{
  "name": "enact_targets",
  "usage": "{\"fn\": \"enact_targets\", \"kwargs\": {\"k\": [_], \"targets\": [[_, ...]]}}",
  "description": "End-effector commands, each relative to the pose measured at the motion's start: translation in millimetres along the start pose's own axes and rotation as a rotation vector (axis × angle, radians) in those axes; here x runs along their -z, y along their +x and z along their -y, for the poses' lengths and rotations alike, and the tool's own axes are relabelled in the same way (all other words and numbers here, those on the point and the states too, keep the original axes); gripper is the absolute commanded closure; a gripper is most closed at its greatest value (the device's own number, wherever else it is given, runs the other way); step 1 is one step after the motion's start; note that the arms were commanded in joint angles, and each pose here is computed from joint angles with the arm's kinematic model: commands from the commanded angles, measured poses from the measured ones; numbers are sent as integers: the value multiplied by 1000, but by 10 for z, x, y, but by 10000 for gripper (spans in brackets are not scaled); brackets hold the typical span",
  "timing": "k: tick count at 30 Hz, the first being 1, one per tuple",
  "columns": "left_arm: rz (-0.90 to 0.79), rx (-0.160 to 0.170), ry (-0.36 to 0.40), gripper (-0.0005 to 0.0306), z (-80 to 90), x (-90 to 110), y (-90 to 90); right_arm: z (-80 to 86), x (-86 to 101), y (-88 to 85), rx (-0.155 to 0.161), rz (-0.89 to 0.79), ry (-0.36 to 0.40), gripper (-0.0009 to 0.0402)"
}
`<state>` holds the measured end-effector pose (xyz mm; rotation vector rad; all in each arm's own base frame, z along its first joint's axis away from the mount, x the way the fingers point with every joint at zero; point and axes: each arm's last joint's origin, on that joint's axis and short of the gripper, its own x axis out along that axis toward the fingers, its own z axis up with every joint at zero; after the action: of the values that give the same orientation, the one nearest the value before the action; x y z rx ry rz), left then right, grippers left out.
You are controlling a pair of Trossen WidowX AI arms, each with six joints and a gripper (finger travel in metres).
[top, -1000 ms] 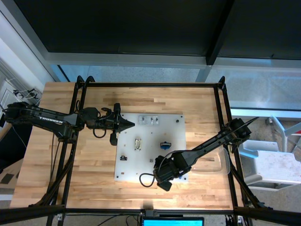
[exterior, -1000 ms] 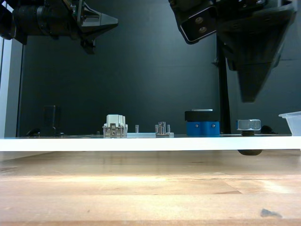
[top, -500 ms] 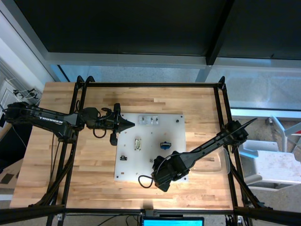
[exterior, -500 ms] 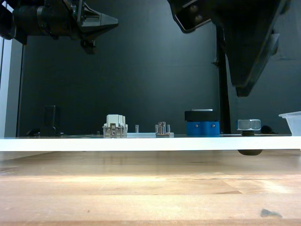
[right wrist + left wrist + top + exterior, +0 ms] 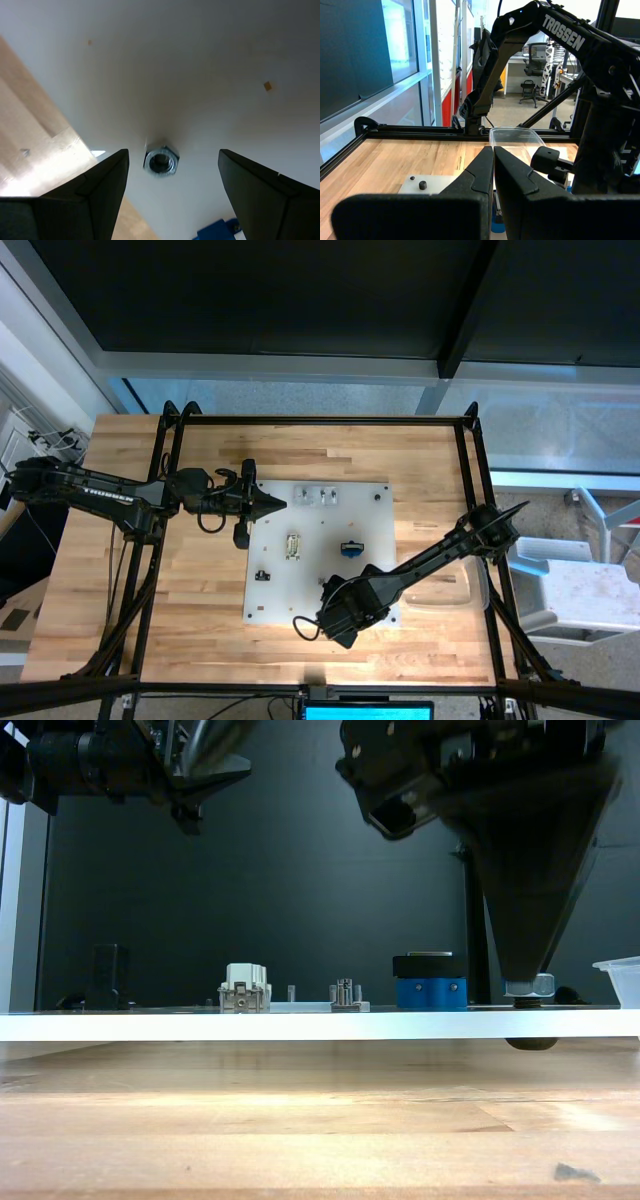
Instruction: Unfasten the M12 fastener and place in the container
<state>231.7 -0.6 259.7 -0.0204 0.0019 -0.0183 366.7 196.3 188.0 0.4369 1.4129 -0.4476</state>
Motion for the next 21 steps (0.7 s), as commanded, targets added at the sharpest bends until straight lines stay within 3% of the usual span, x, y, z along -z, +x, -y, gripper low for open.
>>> {"fn": "enact_targets", "kwargs": {"k": [1, 10, 21], "targets": [[0, 0, 0, 300, 0, 0, 0, -7, -7, 46, 1, -7, 1, 157], [0, 0, 0, 300, -1, 0, 0, -3, -24, 58, -3, -8, 10, 211], [0, 0, 0, 300, 0, 0, 0, -4, -30, 59, -14, -22, 25, 312]]}}
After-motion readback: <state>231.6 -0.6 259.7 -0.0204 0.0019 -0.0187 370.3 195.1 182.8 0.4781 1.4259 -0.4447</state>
